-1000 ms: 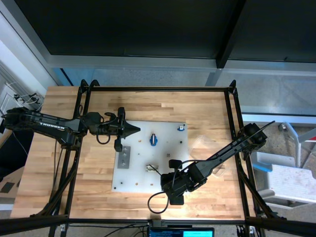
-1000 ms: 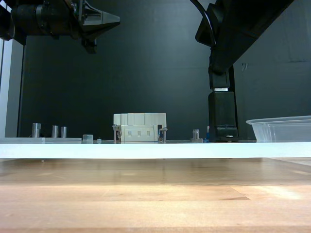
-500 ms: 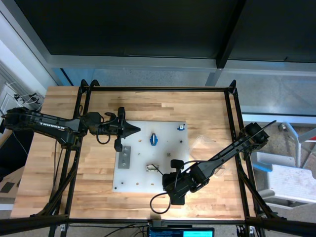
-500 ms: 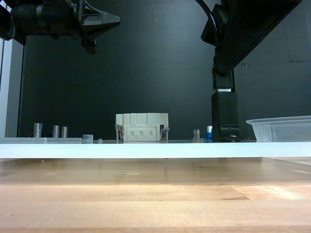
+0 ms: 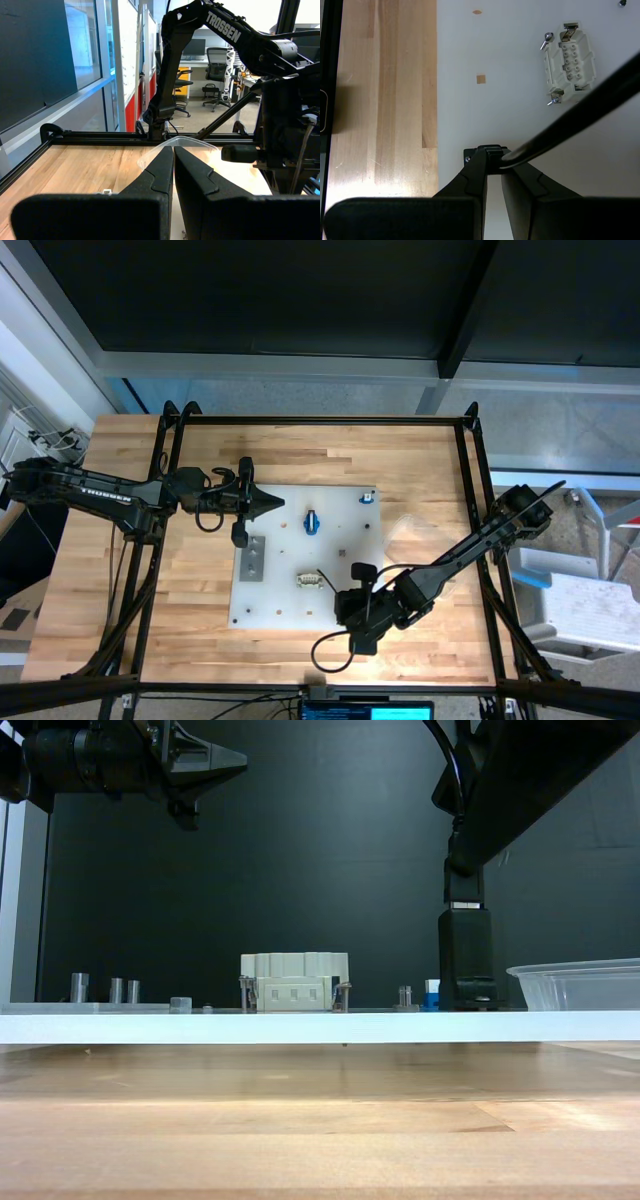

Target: Remove the USB connector from the USB hub and place in the container

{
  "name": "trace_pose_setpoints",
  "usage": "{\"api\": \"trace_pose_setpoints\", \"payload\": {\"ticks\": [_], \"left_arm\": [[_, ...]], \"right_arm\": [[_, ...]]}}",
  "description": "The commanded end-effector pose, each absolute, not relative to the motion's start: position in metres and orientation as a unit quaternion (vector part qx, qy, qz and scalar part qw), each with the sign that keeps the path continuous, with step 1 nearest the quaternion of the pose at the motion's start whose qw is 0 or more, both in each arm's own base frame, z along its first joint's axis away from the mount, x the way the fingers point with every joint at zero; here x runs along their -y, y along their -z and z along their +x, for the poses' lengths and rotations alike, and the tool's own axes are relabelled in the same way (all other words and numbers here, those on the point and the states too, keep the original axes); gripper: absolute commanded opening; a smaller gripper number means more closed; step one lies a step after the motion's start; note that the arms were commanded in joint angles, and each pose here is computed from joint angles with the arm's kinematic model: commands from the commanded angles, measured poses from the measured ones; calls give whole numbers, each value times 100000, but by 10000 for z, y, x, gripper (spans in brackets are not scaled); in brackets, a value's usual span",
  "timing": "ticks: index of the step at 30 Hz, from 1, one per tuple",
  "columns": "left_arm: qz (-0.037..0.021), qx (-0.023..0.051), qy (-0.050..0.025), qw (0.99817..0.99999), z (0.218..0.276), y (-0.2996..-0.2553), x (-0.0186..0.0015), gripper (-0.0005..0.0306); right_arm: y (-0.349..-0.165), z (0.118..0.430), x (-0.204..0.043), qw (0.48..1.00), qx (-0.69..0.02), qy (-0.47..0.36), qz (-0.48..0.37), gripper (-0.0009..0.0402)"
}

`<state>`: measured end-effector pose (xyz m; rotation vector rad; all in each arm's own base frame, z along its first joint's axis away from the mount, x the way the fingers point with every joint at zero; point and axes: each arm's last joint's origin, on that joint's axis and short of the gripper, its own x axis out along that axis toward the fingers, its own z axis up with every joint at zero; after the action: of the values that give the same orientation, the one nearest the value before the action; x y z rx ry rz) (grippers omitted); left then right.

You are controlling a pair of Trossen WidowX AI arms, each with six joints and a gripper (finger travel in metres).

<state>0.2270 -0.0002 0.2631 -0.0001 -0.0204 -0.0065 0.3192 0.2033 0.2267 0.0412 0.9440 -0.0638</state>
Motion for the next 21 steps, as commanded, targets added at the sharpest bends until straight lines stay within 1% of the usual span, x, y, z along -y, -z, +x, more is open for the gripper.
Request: {"api": "trace_pose_setpoints", "payload": {"ticks": [1,16,21], "left_arm": [[13,1040,343,99994,2271,-2632,2,1],[13,1040,324,99994,2271,-2632,2,1],[13,1059,324,99994,2271,-2633,1,1]], "right_arm": [[-2297,3175,-2027,89413,-44614,3167,2212,0],[-2317,3167,-2006,89110,-45305,1432,2208,0],[-2353,3161,-1972,88080,-47343,691,324,0]]}}
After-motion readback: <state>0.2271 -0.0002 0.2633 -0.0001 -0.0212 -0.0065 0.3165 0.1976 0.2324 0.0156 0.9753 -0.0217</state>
